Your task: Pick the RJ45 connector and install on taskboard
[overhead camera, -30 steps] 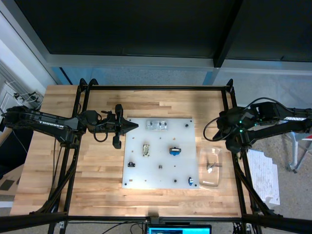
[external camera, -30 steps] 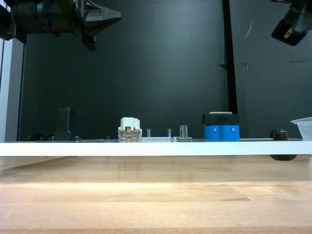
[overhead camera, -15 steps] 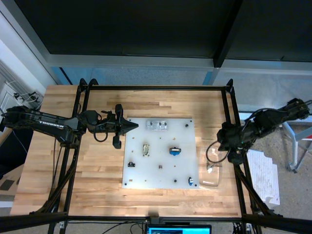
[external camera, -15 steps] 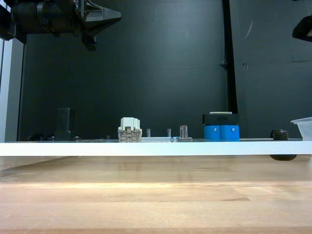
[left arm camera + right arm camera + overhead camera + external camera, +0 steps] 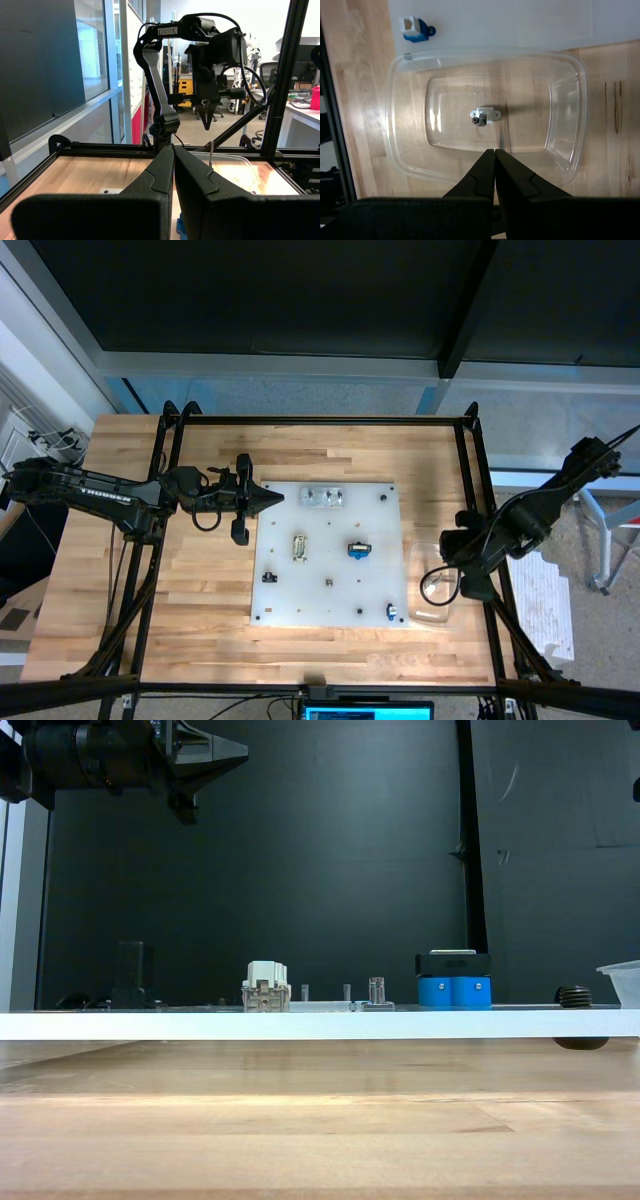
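RJ45 connector [image 5: 485,116] is lying loose near the middle of the clear tray [image 5: 395,125], a small white piece with a dark end, not gripped by anything.

Wooden surface [image 5: 180,580] is carrying everything. Taskboard [image 5: 310,590] is lying flat at its centre. The tray is sitting just beside the board's right edge, directly on the wood.

Left arm [image 5: 90,490] is reaching in from the left and holding level, high above the surface. Left gripper [image 5: 275,498] is hanging over the board's far-left corner with its fingers pressed together and nothing between them.

Right arm [image 5: 540,510] is bending in from the right. Right gripper [image 5: 495,150] is pointing straight down over the tray, well above the connector, with its fingers closed against each other and empty.

On the board, a silver block [image 5: 324,498] is sitting near the far edge, a blue component [image 5: 358,549] right of centre and a pale socket [image 5: 299,547] left of centre. A small blue-and-white fitting [image 5: 414,29] is sitting at the board's near-right corner, just beside the tray rim.
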